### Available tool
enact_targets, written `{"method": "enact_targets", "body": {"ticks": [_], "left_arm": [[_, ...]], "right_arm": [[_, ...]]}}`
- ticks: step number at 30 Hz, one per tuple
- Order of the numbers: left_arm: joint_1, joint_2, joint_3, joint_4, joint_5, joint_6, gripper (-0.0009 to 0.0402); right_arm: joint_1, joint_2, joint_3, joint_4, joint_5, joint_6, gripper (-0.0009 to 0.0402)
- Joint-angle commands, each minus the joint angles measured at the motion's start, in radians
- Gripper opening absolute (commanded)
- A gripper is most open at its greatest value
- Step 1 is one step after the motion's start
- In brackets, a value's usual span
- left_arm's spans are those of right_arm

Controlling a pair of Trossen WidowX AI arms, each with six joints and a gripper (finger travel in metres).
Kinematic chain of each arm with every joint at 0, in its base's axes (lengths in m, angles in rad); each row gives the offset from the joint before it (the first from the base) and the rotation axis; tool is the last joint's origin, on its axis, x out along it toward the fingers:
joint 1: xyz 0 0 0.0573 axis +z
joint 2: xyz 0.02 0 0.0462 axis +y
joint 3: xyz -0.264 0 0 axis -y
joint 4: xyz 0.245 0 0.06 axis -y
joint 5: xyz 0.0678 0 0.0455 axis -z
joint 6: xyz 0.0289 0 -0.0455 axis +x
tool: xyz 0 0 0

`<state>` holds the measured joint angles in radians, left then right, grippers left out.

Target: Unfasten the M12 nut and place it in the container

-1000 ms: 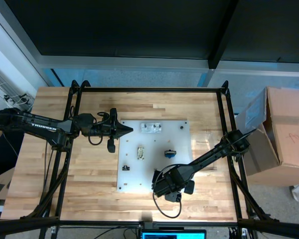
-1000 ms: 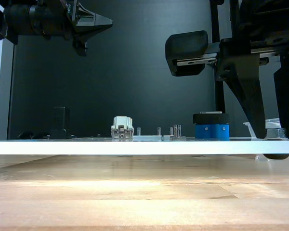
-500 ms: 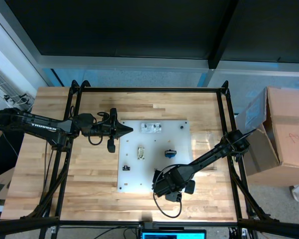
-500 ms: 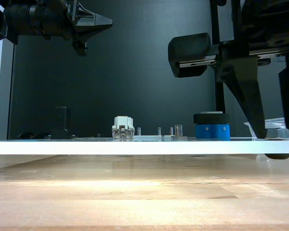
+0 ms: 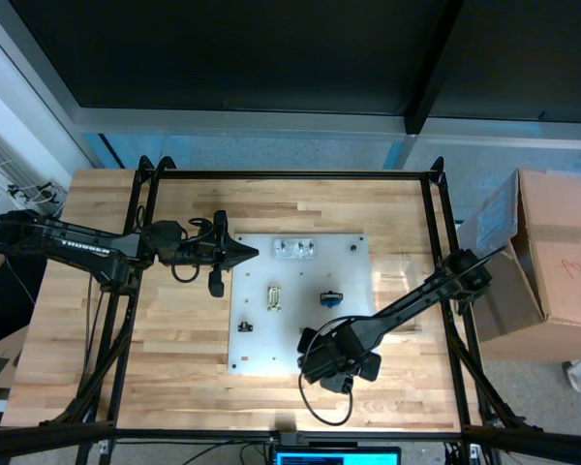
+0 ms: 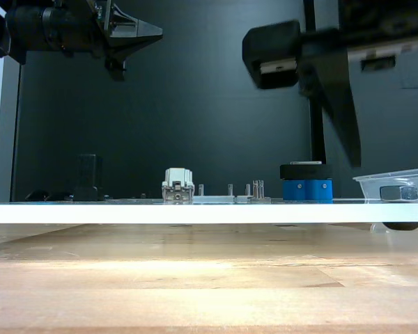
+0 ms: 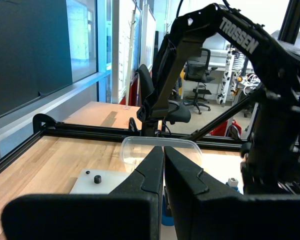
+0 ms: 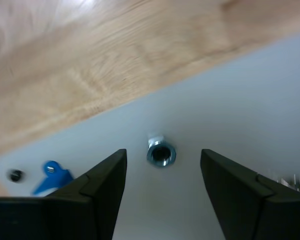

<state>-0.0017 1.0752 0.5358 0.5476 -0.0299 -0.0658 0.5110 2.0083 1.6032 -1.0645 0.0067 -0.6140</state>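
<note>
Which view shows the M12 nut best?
Right wrist view: M12 nut seen whole on the white board under open right gripper; whether on its stud, cannot tell. Low view: its side. High view: hidden by that gripper. Left wrist: unclear. Left gripper, shut, hovers over board's left edge.

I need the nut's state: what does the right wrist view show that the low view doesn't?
Right wrist only: the M12 nut from above, apparently on its stud, apart from both fingers. Low only: the shut left hand raised at left; the clear container behind the nut. Both: the right hand open above the nut, not touching it.
</note>
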Motion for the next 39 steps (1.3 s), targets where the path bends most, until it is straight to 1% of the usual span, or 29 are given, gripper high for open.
{"method": "enact_targets", "body": {"ticks": [1, 3, 7, 9, 10, 12, 14, 15, 19, 28, 29, 32, 39], "left_arm": [[0.000, 0.000, 0.000, 0.000, 0.000, 0.000, 0.0000], [0.000, 0.000, 0.000, 0.000, 0.000, 0.000, 0.0000], [0.000, 0.000, 0.000, 0.000, 0.000, 0.000, 0.0000], [0.000, 0.000, 0.000, 0.000, 0.000, 0.000, 0.0000], [0.000, 0.000, 0.000, 0.000, 0.000, 0.000, 0.0000], [0.000, 0.000, 0.000, 0.000, 0.000, 0.000, 0.0000], [0.000, 0.000, 0.000, 0.000, 0.000, 0.000, 0.0000], [0.000, 0.000, 0.000, 0.000, 0.000, 0.000, 0.0000], [0.000, 0.000, 0.000, 0.000, 0.000, 0.000, 0.0000], [0.000, 0.000, 0.000, 0.000, 0.000, 0.000, 0.0000], [0.000, 0.000, 0.000, 0.000, 0.000, 0.000, 0.0000], [0.000, 0.000, 0.000, 0.000, 0.000, 0.000, 0.0000], [0.000, 0.000, 0.000, 0.000, 0.000, 0.000, 0.0000]], "right_arm": [[0.000, -0.033, 0.004, -0.005, 0.000, 0.245, 0.0155], [0.000, -0.052, 0.003, -0.008, -0.001, 0.435, 0.0123], [0.000, -0.081, -0.010, -0.008, 0.000, 0.891, 0.0048], [0.003, -0.092, -0.022, -0.007, -0.010, 1.003, 0.0003], [0.009, -0.096, -0.027, -0.007, -0.021, 1.032, -0.0005], [0.019, -0.097, -0.034, -0.004, -0.027, 1.084, 0.0008], [0.024, -0.097, -0.043, 0.008, -0.041, 1.117, 0.0001], [0.026, -0.097, -0.049, 0.021, -0.061, 1.124, -0.0003], [0.029, -0.097, -0.088, 0.090, -0.082, 1.135, -0.0001], [0.030, -0.070, -0.181, 0.202, -0.074, 1.135, 0.0000], [0.030, -0.068, -0.183, 0.201, -0.072, 1.134, 0.0000], [0.030, -0.065, -0.187, 0.202, -0.046, 1.134, 0.0000], [0.029, -0.065, -0.188, 0.202, -0.043, 1.131, 0.0000]]}}
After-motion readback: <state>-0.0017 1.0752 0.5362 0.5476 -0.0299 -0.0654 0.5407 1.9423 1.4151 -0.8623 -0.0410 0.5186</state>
